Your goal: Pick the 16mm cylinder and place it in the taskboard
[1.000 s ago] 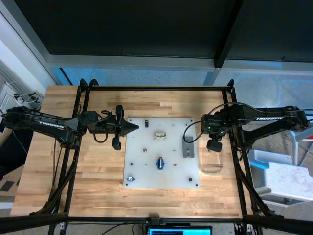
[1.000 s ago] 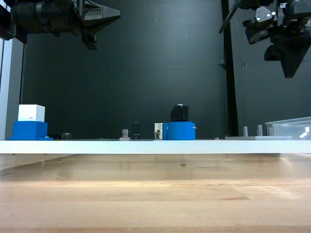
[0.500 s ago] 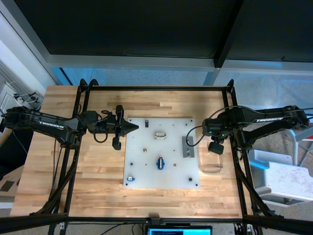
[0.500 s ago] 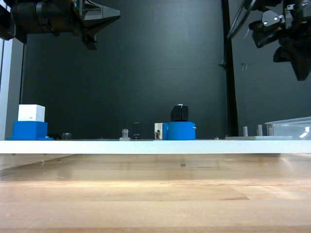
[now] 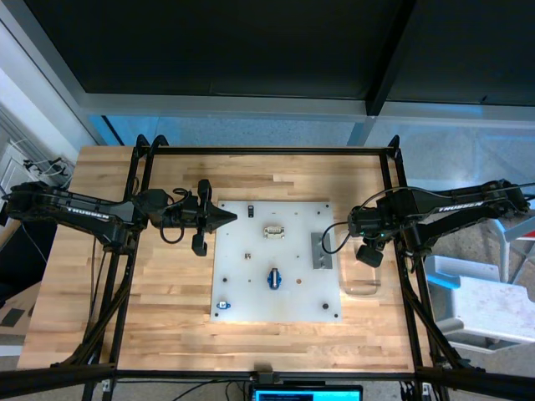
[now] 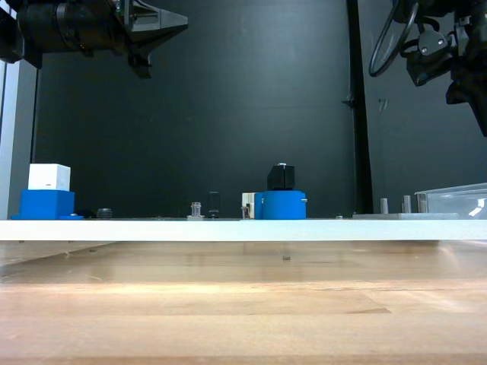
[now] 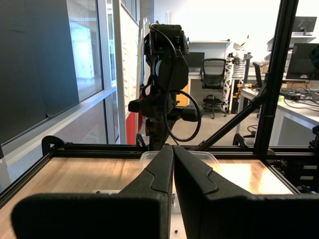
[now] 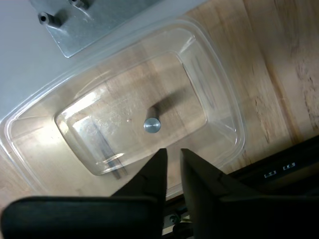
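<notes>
The 16mm cylinder (image 8: 152, 124) is a short metal peg standing upright inside a clear plastic tray (image 8: 214, 99). My right gripper (image 8: 173, 152) hangs above that tray with its fingers a narrow gap apart and nothing between them; from above it shows over the tray's far end (image 5: 369, 255). The taskboard (image 5: 251, 284) is the white square plate in the middle of the table. My left gripper (image 5: 230, 215) is parked high by the board's far left corner, with its fingers (image 7: 159, 164) pressed together and holding nothing.
The board carries a grey block (image 5: 322, 251) near its right edge, a blue fitting (image 5: 273, 278) in the middle and a small connector (image 5: 273, 230) further back. The clear tray (image 5: 361, 280) lies on the wood just right of the board. A black frame rail (image 5: 267, 151) surrounds the table.
The right gripper has drifted right and a little toward the near edge, from beside the grey block to over the tray. The left arm has not moved.
</notes>
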Robot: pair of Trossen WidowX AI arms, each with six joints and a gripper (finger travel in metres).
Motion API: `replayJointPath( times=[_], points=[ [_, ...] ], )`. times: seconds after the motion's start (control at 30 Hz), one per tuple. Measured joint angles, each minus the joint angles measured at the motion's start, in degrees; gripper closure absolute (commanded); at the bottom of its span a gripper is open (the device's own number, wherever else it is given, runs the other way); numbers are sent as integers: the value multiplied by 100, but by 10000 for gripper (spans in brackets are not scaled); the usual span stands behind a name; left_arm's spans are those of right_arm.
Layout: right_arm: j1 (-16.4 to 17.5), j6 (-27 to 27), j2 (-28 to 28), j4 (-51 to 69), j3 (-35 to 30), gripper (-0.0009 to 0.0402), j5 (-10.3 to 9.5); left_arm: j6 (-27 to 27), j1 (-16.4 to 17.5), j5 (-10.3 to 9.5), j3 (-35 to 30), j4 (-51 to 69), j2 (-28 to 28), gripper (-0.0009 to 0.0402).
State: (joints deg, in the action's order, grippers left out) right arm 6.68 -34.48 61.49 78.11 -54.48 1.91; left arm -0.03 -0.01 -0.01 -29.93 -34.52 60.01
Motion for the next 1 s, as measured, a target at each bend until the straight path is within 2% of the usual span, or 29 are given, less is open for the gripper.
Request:
replayJointPath(
  times=[0.33, 0.5, 0.67, 1.0],
  points=[
    [76, -686, 31, -295, 317, 222, -20, 0, 0, -2, -2, 0, 0, 393],
    [94, -726, 92, -363, 376, 193, -20, 0, 0, -2, 0, 2, 0, 393],
    [120, -732, 96, -546, 555, 179, -20, -2, 0, 0, 0, 2, -2, 393],
    [221, -881, 164, -994, 957, 180, -28, 0, 0, 0, 0, 2, 0, 393]
  ],
)
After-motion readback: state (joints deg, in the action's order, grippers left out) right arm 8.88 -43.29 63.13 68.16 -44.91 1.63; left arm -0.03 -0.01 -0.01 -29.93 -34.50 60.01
